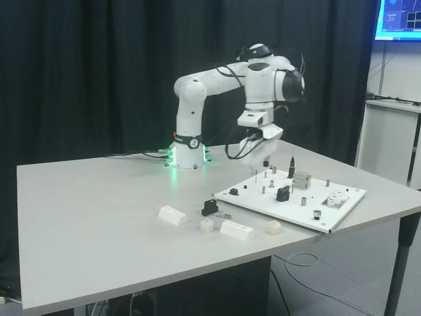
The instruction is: Remove waterproof.
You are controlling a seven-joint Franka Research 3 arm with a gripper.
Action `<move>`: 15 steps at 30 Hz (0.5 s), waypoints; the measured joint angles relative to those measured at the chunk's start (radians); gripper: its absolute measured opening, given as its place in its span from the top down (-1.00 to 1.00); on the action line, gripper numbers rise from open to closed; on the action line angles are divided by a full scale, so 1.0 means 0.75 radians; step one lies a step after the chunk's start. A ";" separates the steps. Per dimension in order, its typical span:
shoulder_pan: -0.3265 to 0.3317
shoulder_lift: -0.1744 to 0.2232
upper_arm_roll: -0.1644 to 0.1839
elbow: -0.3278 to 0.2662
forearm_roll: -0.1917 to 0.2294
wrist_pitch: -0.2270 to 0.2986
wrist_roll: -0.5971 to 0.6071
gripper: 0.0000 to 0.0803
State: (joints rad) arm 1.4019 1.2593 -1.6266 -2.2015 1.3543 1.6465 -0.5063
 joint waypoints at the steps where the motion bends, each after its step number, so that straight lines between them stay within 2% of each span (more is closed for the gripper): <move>1: 0.018 0.000 0.000 0.000 0.000 0.000 0.020 -0.99; 15: 0.246 -0.007 0.000 0.040 0.000 0.026 0.307 -0.99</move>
State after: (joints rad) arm 1.5864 1.2542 -1.6268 -2.1712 1.3544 1.6657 -0.2758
